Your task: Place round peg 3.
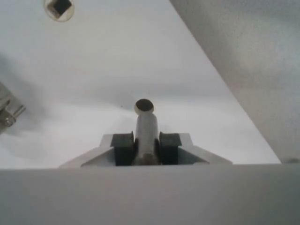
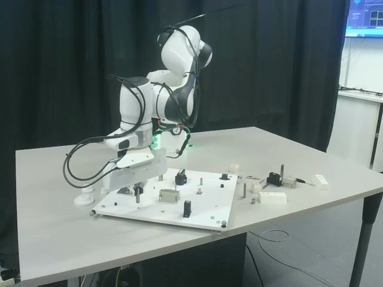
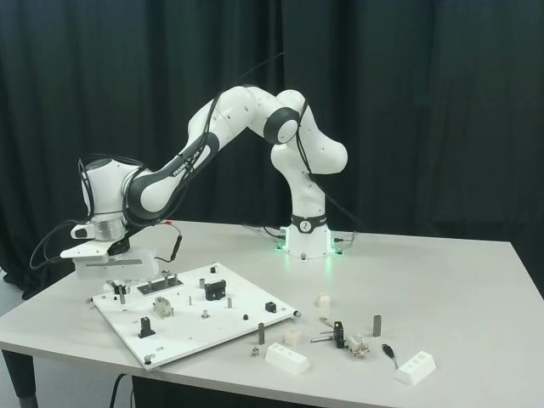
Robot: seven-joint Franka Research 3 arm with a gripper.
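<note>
A grey tabletop (image 2: pixel 54 179) stands before black curtains (image 3: pixel 425 102) and carries one white assembly board (image 3: pixel 229 327), with two white blocks (image 3: pixel 287 357) lying beside it. Over the board's far corner, the hand (image 1: pixel 146 152) has its fingers clamped on round peg 3 (image 1: pixel 146 126), apparently just clear of the board.
</note>
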